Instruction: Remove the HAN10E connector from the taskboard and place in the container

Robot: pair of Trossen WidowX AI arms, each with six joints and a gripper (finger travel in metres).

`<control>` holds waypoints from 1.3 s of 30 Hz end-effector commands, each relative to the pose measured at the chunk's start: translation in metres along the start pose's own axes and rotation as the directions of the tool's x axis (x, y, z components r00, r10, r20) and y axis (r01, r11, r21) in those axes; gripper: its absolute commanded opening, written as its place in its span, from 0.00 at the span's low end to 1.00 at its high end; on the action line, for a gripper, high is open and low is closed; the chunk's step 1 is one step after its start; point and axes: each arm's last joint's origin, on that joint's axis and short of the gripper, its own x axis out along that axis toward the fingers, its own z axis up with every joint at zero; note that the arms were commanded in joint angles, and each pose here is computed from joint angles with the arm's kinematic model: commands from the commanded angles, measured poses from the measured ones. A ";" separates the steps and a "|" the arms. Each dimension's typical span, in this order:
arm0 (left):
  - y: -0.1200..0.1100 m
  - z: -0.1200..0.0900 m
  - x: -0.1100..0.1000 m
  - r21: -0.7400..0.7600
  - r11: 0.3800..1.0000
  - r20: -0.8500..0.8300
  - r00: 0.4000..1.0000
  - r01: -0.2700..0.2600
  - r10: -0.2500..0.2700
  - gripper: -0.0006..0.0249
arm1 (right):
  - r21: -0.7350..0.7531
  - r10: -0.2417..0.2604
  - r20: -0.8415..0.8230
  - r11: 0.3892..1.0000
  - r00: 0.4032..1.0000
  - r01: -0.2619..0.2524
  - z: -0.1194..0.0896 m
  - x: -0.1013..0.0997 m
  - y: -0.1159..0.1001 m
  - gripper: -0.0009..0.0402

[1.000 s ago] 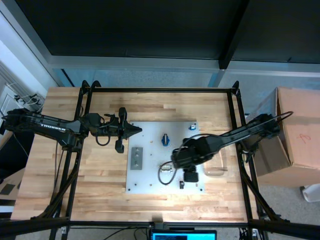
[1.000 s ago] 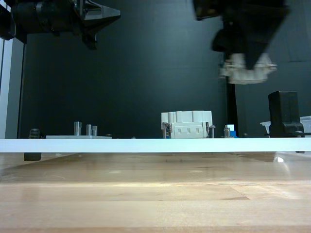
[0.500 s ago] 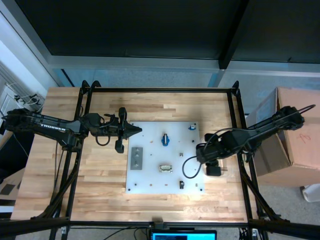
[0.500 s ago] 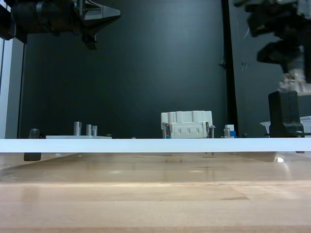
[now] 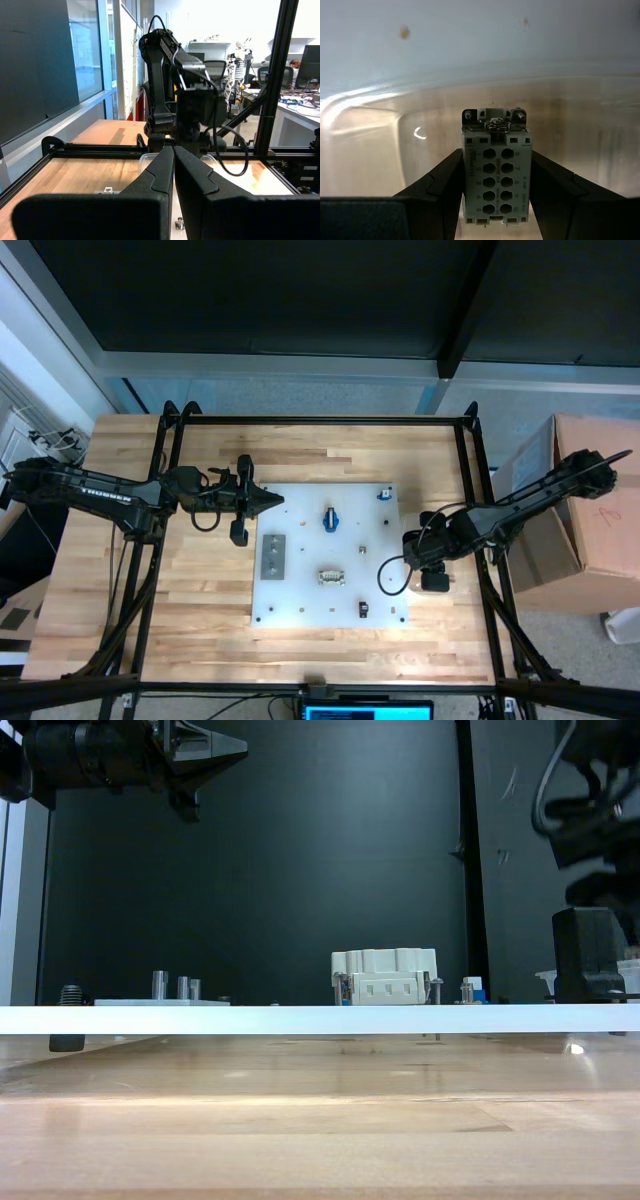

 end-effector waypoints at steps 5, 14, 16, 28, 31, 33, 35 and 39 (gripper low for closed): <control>0.000 0.000 0.000 0.000 1.000 0.000 1.000 0.000 0.000 0.02 | -0.001 -0.001 -0.004 1.000 1.000 0.001 -0.010 0.020 -0.003 0.13; 0.000 0.000 0.000 0.000 1.000 0.000 1.000 0.000 0.000 0.02 | 0.013 -0.004 -0.009 1.000 1.000 0.004 -0.012 0.021 -0.003 0.41; 0.000 0.000 0.000 0.000 1.000 0.000 1.000 0.000 0.000 0.02 | 0.016 -0.004 -0.009 1.000 1.000 0.004 -0.011 0.021 -0.003 0.49; 0.000 0.000 0.000 0.000 1.000 0.000 1.000 0.000 0.000 0.03 | 0.017 -0.007 0.014 1.000 1.000 0.007 0.004 -0.011 0.000 0.61; 0.000 0.000 0.000 0.000 1.000 0.000 1.000 0.000 0.000 0.03 | 0.032 0.014 0.064 0.999 0.998 -0.016 0.011 -0.028 -0.001 0.55; 0.000 0.000 0.000 0.000 1.000 0.000 1.000 0.000 0.000 0.02 | 0.031 0.022 0.108 0.999 0.994 -0.026 0.016 -0.039 -0.002 0.50; 0.000 0.000 0.000 0.000 1.000 0.000 1.000 0.000 0.000 0.02 | 0.042 0.010 0.156 0.999 0.988 -0.017 0.021 -0.048 -0.005 0.44; 0.000 0.000 0.000 0.000 1.000 0.000 1.000 0.000 0.000 0.02 | 0.076 -0.033 0.295 0.997 0.955 0.011 0.028 -0.067 -0.015 0.31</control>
